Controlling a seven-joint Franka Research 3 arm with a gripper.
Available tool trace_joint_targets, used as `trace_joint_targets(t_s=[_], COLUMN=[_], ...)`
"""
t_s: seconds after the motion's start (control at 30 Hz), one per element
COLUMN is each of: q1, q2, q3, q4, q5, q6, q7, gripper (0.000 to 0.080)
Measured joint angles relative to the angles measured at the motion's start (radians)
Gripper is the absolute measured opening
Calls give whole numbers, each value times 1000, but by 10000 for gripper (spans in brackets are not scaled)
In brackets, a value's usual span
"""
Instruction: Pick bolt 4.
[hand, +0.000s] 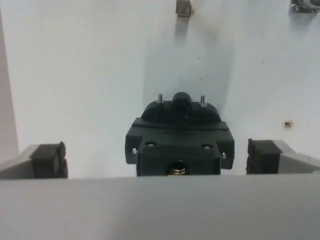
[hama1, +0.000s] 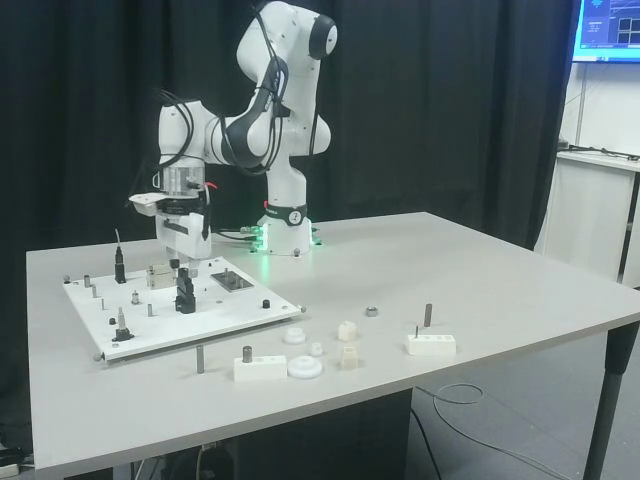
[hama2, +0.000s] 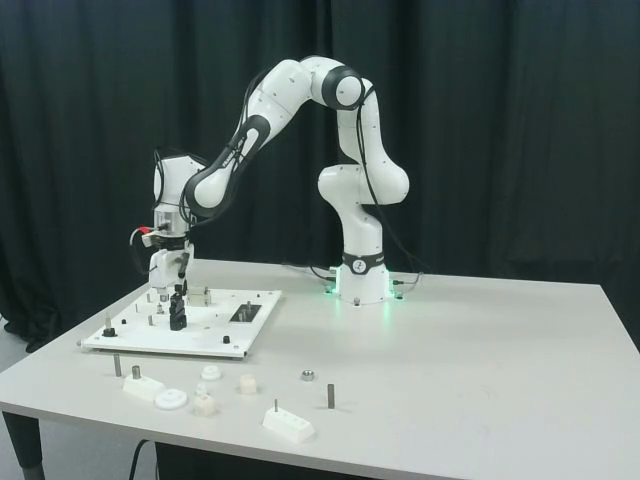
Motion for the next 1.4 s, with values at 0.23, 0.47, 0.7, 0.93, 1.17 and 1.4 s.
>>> trace_joint_targets(t_s=[0.23,0.47,0.7,0.93,1.17,1.4], q1=[0,0,0,0,10,33], q2=[-4,-15,-38,-67,-104,-151], q3=[-1,-5,-11,-12,-10,-2], q4=[2,3,4,5,6,10], q5=[0,0,-2,-14,-23,-56], q6=[-1,-4,-18,-32,-60,-102], q7=[0,0,0,-5,-41,-55], gripper=[800,800,800,800,800,800])
